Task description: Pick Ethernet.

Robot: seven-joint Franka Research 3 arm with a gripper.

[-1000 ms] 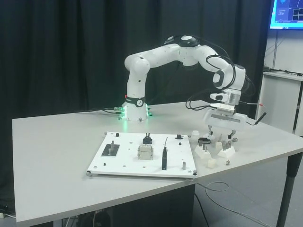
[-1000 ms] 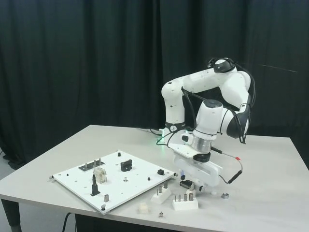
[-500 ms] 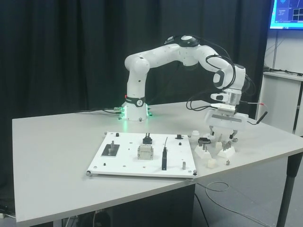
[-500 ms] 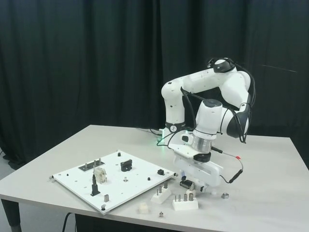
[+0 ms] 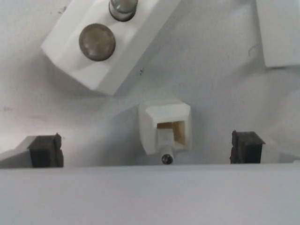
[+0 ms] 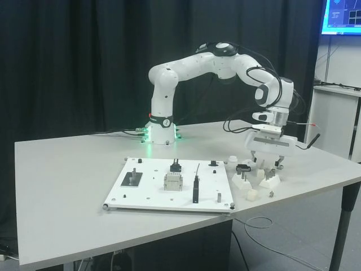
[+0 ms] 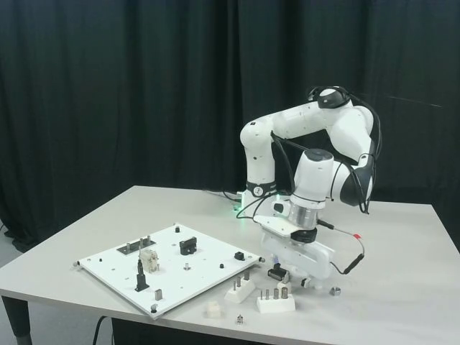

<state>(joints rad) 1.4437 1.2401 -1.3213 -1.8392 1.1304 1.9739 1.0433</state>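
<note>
The hand [image 5: 145, 151] is open: its two black fingertips [image 5: 45, 151] stand wide apart, and between them, touching neither, is the white Ethernet plug [image 5: 165, 126], sitting in its small white holder on the grey bench [image 6: 67, 169]. Near the plug lies a white block [image 5: 110, 40] with two metal pegs. The white board [image 6: 169, 183] is well apart from the plug.

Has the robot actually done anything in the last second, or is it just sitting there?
The white robot arm has lifted its gripper slightly, straight up from the small white blocks at the table's edge. Its fingers stand open on either side of a small white plug holder, gripping nothing. The white board with parts and the grey table are unchanged.
</note>
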